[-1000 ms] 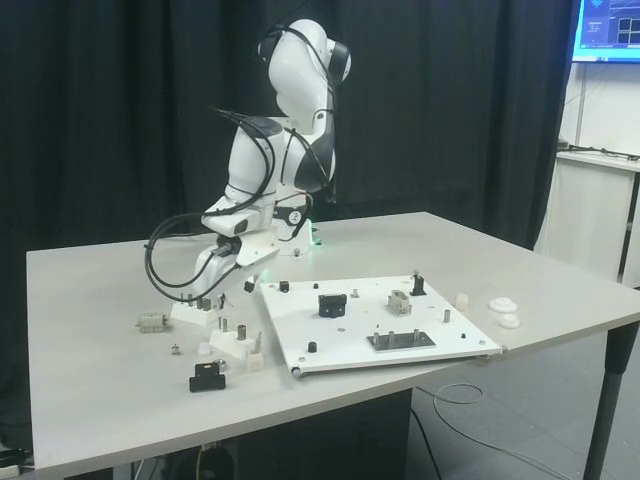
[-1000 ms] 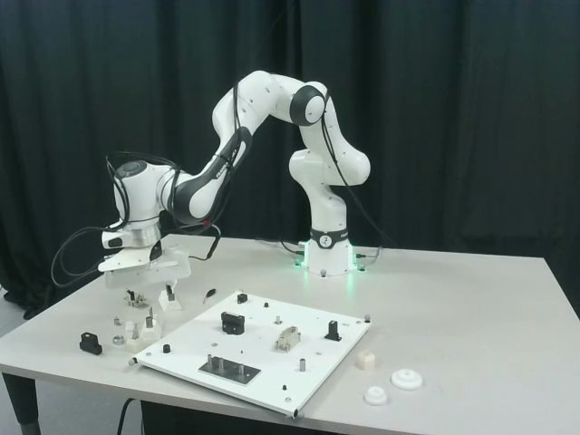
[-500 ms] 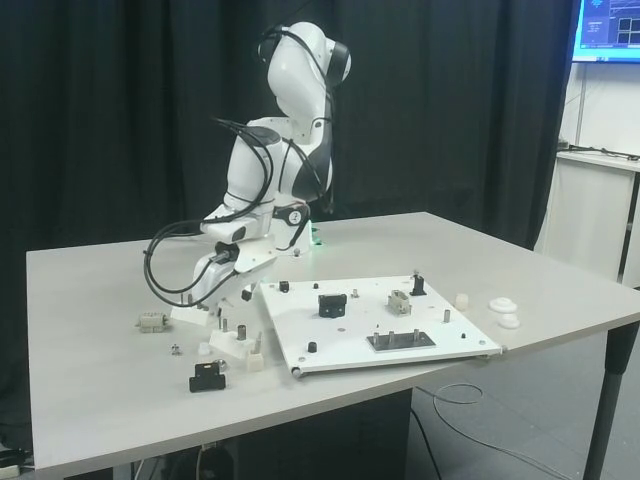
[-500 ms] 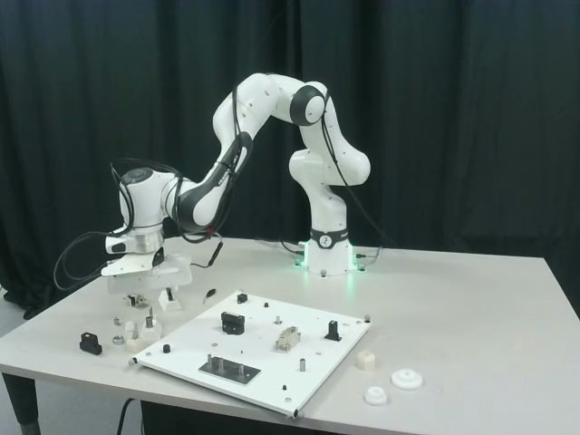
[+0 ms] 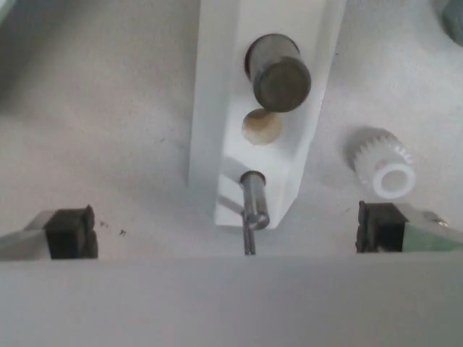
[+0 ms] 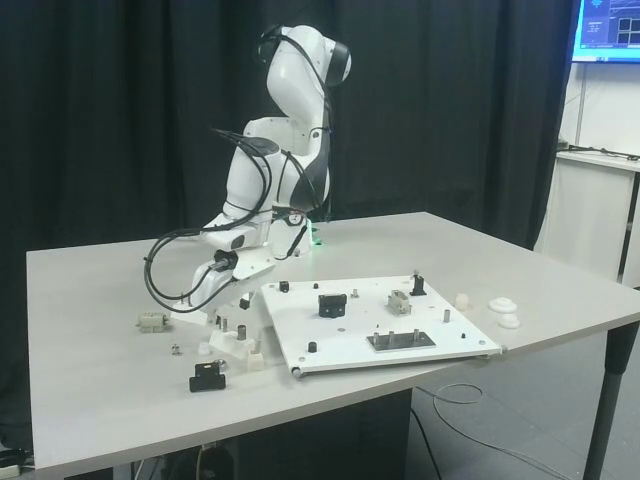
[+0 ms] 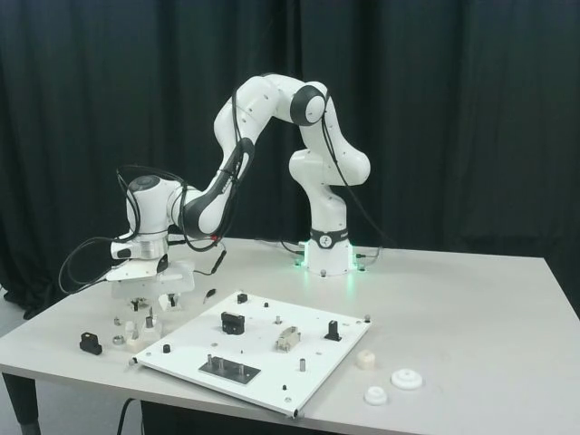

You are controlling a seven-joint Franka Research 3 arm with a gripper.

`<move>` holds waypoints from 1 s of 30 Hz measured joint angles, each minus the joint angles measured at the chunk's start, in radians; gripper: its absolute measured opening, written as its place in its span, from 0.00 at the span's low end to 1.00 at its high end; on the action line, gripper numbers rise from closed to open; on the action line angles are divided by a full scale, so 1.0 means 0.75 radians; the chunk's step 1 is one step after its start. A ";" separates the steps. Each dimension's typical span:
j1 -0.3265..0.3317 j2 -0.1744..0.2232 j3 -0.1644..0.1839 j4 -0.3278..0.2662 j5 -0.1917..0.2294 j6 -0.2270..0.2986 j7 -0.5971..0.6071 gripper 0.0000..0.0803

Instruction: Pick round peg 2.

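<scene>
In the wrist view a white peg holder [image 5: 224, 108] stands on the grey table. It carries a thick dark grey round peg [image 5: 278, 72], an empty hole [image 5: 262, 124] and a thin grey round peg [image 5: 253, 206]. My gripper [image 5: 224, 231] is open, with its black fingertips [image 5: 69, 231] wide apart on either side of the holder's end that bears the thin peg. Nothing is held. In the room views the gripper [image 6: 225, 312] [image 7: 145, 297] hangs low just above the holder [image 6: 238, 347] [image 7: 145, 331] at the table's front left.
A small white gear [image 5: 387, 163] lies beside the holder. The white assembly board [image 6: 380, 330] [image 7: 263, 349] with several fixtures lies close by. A black clamp [image 6: 207, 377] sits near the front edge, a small connector [image 6: 150, 321] to the left, and white gears [image 7: 399, 381] beyond the board.
The arm has come down and shifted toward the table's front edge, bringing the gripper from above the rear block down over the peg holder.
</scene>
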 joint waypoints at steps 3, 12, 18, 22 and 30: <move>0.002 0.000 0.000 -0.017 0.001 0.026 0.001 1.00; 0.010 0.000 0.001 -0.057 0.003 0.103 0.009 1.00; 0.014 0.000 0.001 -0.079 0.003 0.154 0.016 1.00; 0.014 0.000 0.002 -0.091 0.003 0.184 0.020 1.00; 0.014 0.000 0.002 -0.106 0.003 0.225 0.021 0.51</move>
